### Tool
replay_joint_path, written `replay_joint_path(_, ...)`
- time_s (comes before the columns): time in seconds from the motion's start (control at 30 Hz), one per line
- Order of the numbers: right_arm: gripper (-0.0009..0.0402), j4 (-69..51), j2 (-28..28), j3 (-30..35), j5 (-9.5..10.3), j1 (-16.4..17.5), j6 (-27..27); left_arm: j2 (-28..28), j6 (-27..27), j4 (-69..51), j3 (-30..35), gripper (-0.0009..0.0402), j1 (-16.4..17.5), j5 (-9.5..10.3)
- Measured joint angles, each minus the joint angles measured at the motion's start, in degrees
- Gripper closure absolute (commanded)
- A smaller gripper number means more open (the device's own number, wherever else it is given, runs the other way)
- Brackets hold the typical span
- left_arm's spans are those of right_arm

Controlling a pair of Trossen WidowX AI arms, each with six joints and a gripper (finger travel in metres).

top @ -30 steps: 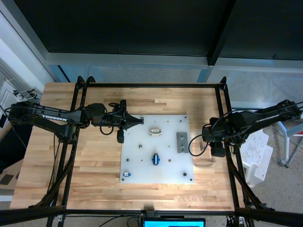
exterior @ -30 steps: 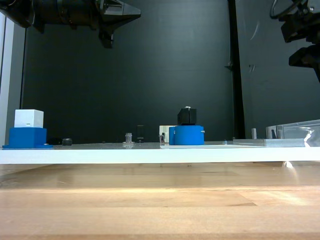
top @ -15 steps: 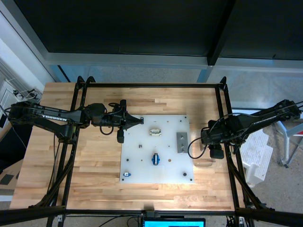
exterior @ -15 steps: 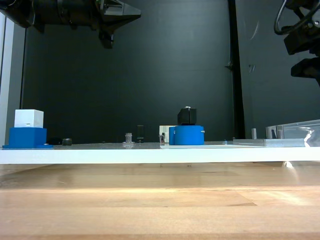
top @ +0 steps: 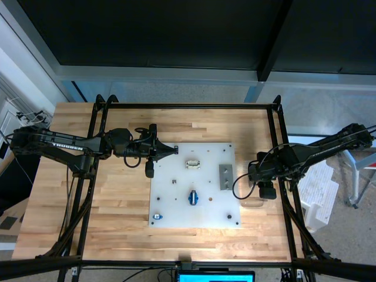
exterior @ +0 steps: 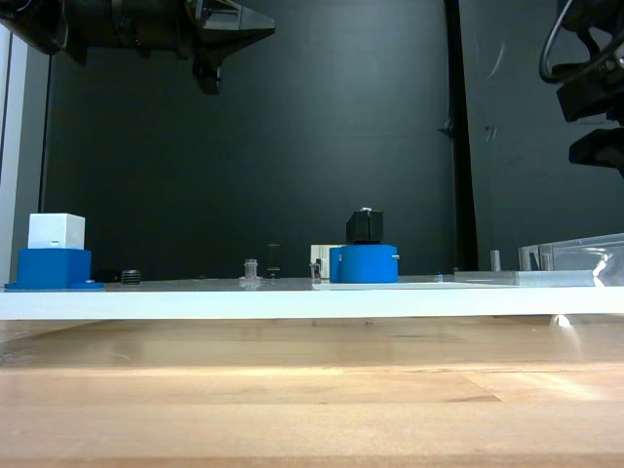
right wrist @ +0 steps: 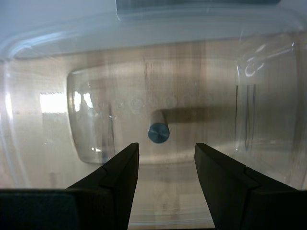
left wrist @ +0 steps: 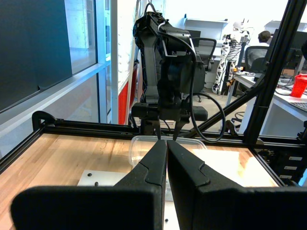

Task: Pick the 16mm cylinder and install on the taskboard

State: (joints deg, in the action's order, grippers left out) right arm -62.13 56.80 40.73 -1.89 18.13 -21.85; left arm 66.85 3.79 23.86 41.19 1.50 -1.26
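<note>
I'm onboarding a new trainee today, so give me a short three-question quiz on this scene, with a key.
1. True or false: the left claw, hovering above the far left corner of the taskboard, is shut.
2. The right claw hangs open over which container? A) clear plastic tray B) cardboard box C) metal bowl
3. Fill in: the 16mm cylinder sits inside the ____, not yet gripped.
Key: 1 true; 2 A; 3 tray.
</note>
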Motion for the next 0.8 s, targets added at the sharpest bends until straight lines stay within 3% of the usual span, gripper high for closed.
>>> replay_joint_path(0.8,0.0233,1.2,3.1,-1.4,0.04,0.6,-0.4,0.0,0.0,0.0,0.0,0.0393,0.0,0.00)
